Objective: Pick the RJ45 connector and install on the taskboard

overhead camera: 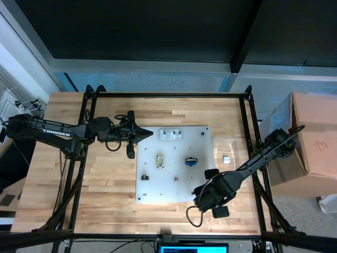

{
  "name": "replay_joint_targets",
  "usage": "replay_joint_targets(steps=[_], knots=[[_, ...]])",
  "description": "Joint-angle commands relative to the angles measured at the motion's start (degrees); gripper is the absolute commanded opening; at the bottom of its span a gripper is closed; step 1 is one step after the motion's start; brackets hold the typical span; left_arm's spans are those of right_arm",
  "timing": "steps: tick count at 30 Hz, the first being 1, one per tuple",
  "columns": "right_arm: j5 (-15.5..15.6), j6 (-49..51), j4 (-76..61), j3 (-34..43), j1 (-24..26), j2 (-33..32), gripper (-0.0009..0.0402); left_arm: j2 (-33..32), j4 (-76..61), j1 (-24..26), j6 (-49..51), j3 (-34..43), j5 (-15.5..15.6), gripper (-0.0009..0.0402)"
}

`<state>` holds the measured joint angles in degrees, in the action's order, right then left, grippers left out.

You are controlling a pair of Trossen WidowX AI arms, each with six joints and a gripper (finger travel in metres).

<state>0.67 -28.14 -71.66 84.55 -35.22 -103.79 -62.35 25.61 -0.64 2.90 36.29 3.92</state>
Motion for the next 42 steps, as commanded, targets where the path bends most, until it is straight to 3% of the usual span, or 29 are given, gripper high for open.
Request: replay_joint_targets(steps=[1, 4, 11, 27, 42], knots=[[0.9, 0.0, -0.4, 0.8, 0.0, 1.3, 0.0, 0.0, 0.0, 0.0, 0.0, 0.0, 0.0, 0.0], [1.1, 0.1, -1.8, 1.7, 0.2, 2.3, 0.0, 0.0, 0.0, 0.0, 0.0, 0.0, 0.0, 0.0], [7.0, -0.1, -2.6, 4.5, 2.3, 6.1, 0.0, 0.0, 0.0, 0.0, 0.0, 0.0, 0.0, 0.0], [8.5, 0.7, -6.1, 6.5, 3.9, 6.9, 0.0, 0.0, 0.0, 0.0, 0.0, 0.0, 0.0, 0.0], [10.5, 4.9, 1.5, -1.8, 6.5, 6.8, 0.0, 0.0, 0.0, 0.0, 0.0, 0.0, 0.0, 0.0]])
